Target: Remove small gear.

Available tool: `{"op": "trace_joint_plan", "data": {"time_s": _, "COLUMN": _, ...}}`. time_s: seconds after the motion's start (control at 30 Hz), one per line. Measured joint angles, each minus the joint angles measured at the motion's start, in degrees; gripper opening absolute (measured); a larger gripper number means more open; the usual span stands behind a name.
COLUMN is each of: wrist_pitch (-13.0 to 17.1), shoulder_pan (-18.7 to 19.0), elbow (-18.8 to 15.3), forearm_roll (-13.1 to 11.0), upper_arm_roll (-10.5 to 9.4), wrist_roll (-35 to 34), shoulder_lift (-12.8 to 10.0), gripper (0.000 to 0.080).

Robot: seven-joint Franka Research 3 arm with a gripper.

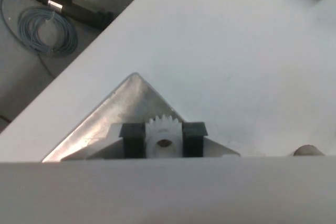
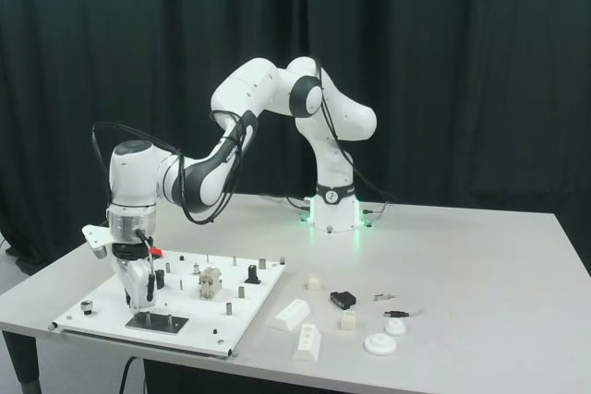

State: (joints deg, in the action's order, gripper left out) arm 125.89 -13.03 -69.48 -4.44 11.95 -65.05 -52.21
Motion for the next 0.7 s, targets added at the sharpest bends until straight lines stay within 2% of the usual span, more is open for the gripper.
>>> {"op": "trace_joint_plan", "data": {"time_s": 0.4, "wrist_pitch": 0.5, "shoulder_pan": 0.0, "elbow": 1.1, "forearm_roll": -2.8, "upper_arm_roll": 1.42, "wrist_roll": -0.2, "shoulder_lift": 0.2, "gripper": 0.0143}}
{"op": "trace_joint_plan", "data": {"time_s": 0.7, "wrist_pitch": -0.5, "shoulder_pan": -0.1, "elbow": 2.9, "forearm_roll": -3.0, "upper_arm_roll": 1.69, "wrist_roll": 0.1, "shoulder_lift": 0.7, "gripper": 0.0143}}
